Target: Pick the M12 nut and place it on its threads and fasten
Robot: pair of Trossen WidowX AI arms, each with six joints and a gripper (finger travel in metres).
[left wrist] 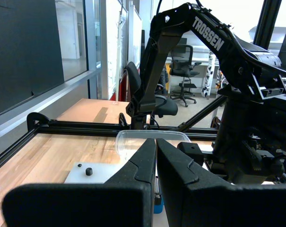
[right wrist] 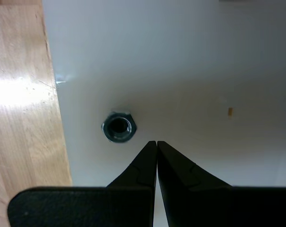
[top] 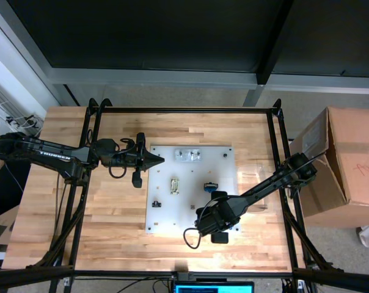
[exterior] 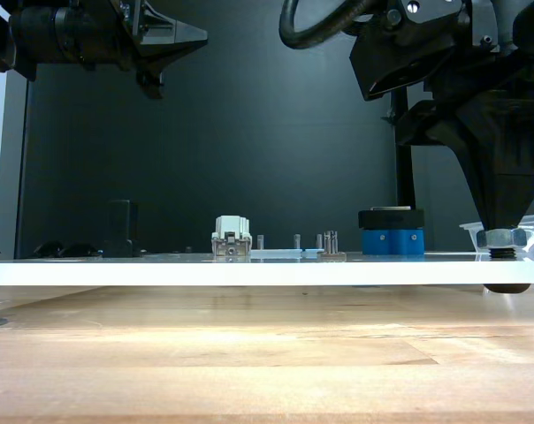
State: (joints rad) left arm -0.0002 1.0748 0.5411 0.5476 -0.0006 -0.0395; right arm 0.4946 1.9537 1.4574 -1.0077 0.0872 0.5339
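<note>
Nut [exterior: 501, 237] sits on its stud [exterior: 503, 253], you see; right end effector [right wrist: 156, 143] pressed together, empty, just beside it; left end effector [left wrist: 156, 141] pressed together, raised at board's [top: 172, 210] left edge.

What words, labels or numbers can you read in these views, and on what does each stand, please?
"TROSSEN": on the black right arm.
"TROSSEN": on the black left arm.
Red scrawl on the brown cardboard box: unreadable.
Both shut: left hand over the left edge of the white board, right hand beside the small silver nut on its black ribbed stud.
</note>
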